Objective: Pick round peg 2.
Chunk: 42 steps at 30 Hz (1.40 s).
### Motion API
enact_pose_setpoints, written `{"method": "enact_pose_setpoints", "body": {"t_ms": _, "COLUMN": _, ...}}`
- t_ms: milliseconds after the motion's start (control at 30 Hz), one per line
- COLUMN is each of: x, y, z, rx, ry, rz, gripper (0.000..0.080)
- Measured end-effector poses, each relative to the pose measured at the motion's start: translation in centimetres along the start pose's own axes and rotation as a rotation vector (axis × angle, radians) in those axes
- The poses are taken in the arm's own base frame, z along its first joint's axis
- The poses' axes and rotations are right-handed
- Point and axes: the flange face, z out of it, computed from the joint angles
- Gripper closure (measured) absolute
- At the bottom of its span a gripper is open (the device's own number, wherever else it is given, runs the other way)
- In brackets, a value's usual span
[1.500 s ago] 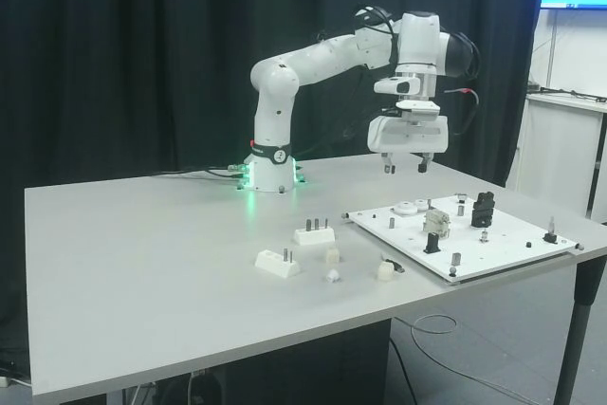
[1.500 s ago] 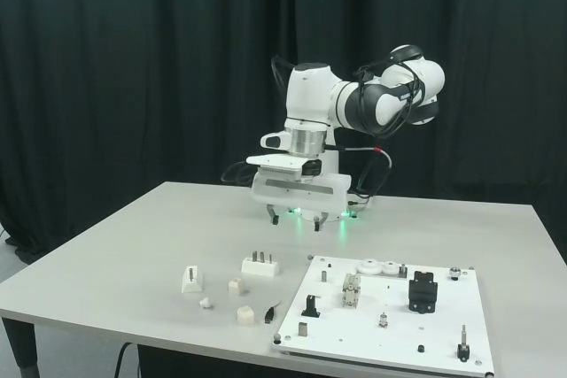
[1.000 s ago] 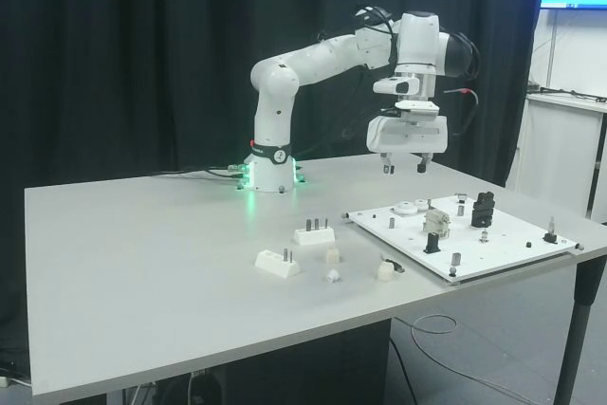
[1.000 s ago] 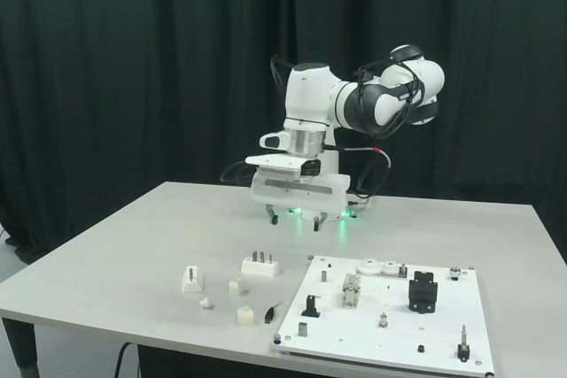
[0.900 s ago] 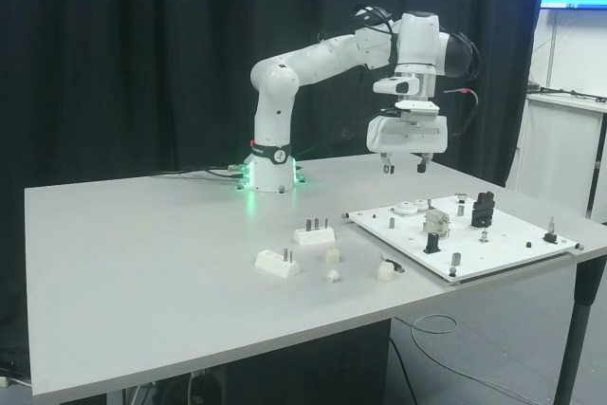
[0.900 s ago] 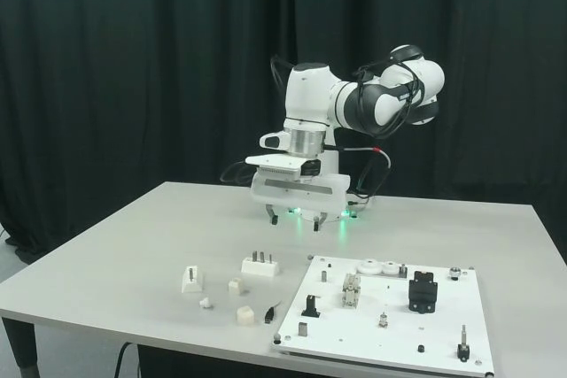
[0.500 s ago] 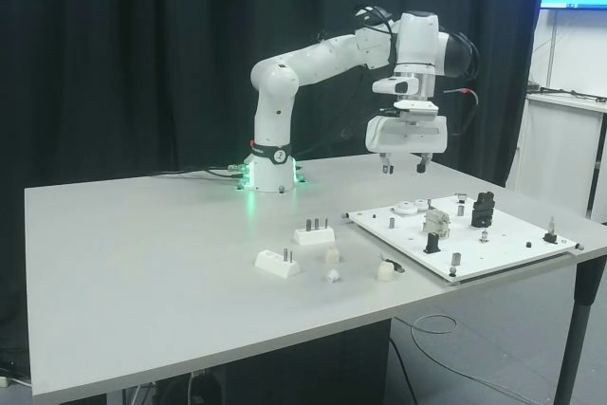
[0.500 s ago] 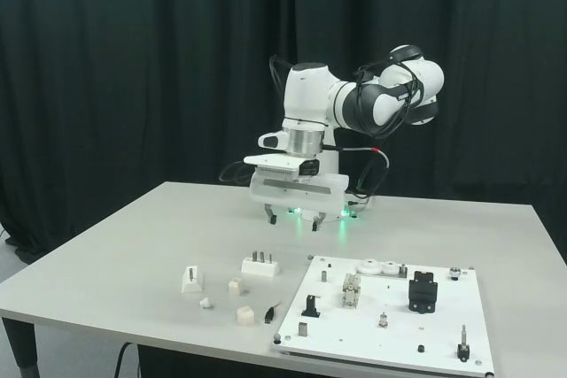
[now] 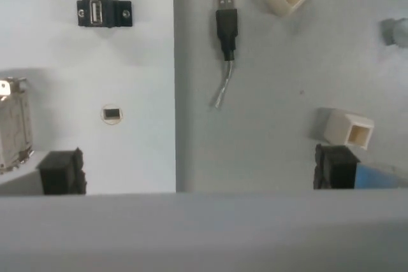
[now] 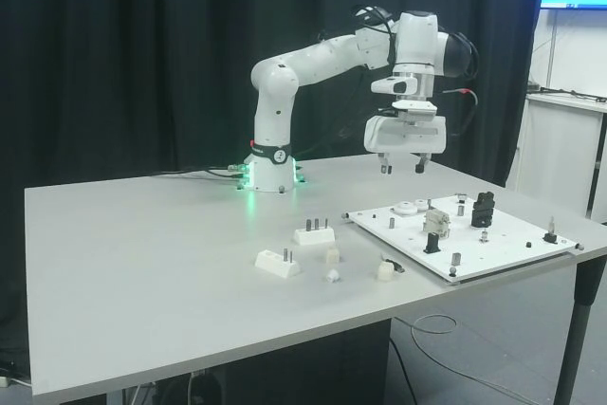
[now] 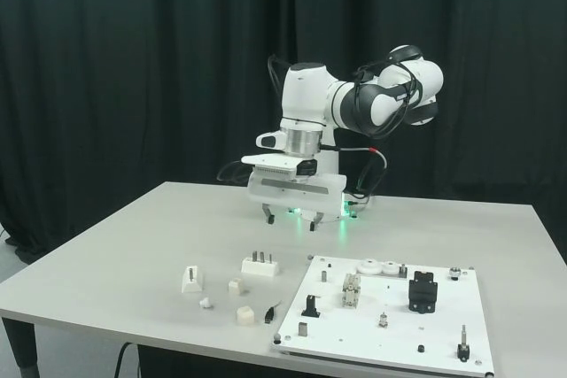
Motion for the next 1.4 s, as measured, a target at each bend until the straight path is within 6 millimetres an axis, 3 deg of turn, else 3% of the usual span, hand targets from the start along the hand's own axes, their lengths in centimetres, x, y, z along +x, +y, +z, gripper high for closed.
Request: {"method": "enact_pose_setpoints", "body": {"t_ms": 1400, "x": 0.09, "y": 0.10, "z": -0.05, "rx": -0.014, "ry": 0.000, "rz": -0.003, "gripper": 0.0003}}
